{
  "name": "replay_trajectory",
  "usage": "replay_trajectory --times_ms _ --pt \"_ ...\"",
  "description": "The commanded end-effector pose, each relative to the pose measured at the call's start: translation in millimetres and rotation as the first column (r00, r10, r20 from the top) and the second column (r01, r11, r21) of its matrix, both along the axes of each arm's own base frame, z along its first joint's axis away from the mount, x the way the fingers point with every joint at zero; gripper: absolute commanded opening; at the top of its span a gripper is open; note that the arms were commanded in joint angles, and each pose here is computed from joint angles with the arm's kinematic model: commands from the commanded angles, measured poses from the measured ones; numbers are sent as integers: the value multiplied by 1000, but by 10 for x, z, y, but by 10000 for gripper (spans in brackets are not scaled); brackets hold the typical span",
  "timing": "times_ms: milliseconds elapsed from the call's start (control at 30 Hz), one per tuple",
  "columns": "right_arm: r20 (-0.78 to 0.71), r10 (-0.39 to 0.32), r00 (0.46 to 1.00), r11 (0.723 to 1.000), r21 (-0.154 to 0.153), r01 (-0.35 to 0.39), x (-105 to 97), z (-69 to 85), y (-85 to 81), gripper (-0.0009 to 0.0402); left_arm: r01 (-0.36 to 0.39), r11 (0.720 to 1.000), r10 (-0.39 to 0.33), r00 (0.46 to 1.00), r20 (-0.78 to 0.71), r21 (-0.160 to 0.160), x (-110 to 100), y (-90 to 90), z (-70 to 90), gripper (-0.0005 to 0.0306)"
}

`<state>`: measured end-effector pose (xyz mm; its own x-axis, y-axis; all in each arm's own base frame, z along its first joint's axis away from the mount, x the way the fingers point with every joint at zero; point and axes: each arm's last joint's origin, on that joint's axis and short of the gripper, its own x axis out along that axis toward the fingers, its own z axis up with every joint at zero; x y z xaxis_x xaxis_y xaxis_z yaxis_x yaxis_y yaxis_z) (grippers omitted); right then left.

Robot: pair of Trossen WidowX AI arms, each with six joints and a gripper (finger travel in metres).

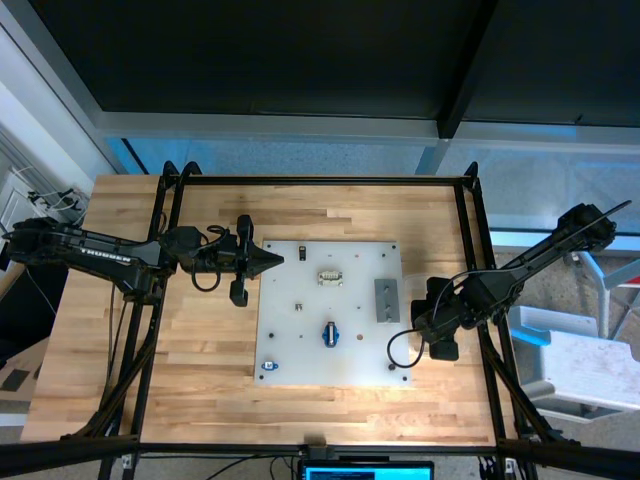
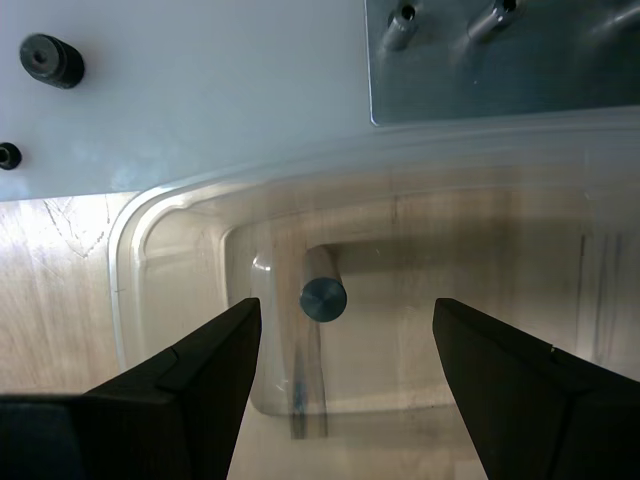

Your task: Pick the 16mm cylinder and place it in the taskboard

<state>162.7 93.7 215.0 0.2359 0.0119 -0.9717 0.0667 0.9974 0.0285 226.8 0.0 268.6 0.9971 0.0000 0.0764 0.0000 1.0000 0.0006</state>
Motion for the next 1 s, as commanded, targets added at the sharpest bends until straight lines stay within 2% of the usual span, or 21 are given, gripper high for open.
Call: replay_trajectory --times_ms 33,233,367,800,1000 --pt "5 0 1000 1000 5 0 -1 -35 3 240 0 1000 0 1000 0 0 0 0 0 0" --pt "11 -6 1000 1000 8 6 -1 -97 4 240 0 1000 0 1000 0 0 0 0 0 0" --pt "-12 -4 1000 1000 -6 4 23 -154 21 240 0 1000 0 1000 0 0 0 1 0 0" --pt "-7 -13 1000 1000 0 13 26 -274 28 240 0 1000 0 1000 0 0 0 0 0 0" --pt "-24 -12 1000 1000 -10 12 28 -337 30 240 0 1000 0 1000 0 0 0 0 0 0"
